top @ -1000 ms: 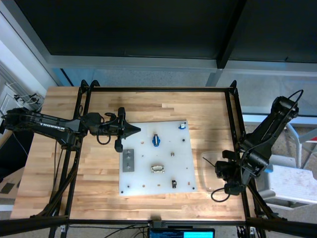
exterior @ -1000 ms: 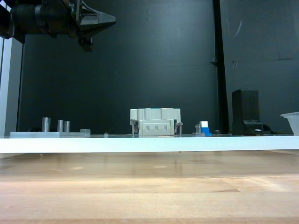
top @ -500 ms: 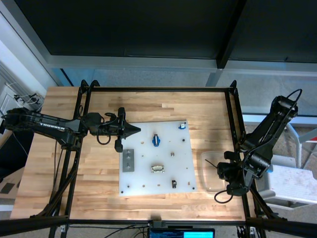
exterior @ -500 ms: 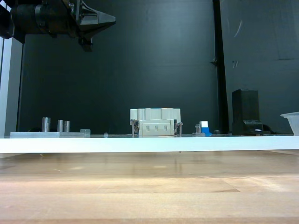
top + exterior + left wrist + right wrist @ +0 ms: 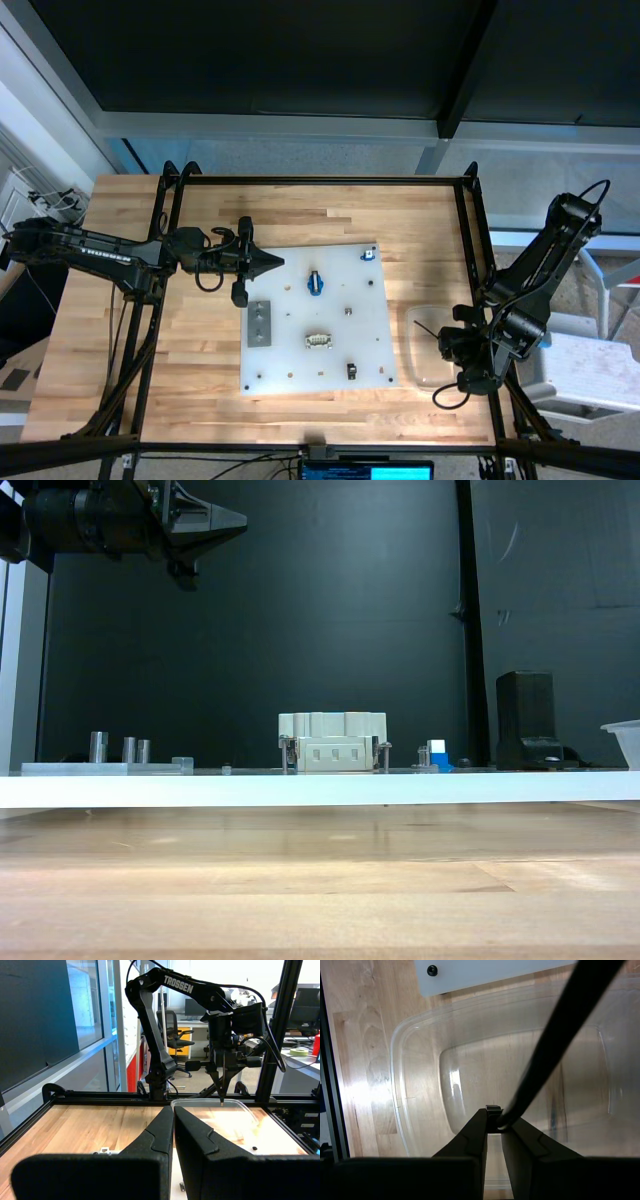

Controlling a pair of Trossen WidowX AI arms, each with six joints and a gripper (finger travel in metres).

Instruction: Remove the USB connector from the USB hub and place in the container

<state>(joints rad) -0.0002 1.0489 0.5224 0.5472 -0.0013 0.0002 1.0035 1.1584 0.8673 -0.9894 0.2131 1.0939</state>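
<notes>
Right gripper: clamped on the plug end of the USB connector. It hangs over the container, with the cable's free end pointing down toward it.
Container: on the desk, just off the right edge of the white board.
USB hub: close to the board's near edge; we see nothing plugged into it.
Left gripper: fingers pressed together, holding nothing, raised over the board's far left corner.
Step, as we read it: dropping the cable into the container.
Doing it well: we would centre over the container's floor and lower until the cable tip is below the rim. Then open wide and lift straight up, so the cable neither snags nor flicks over the wall.
</notes>
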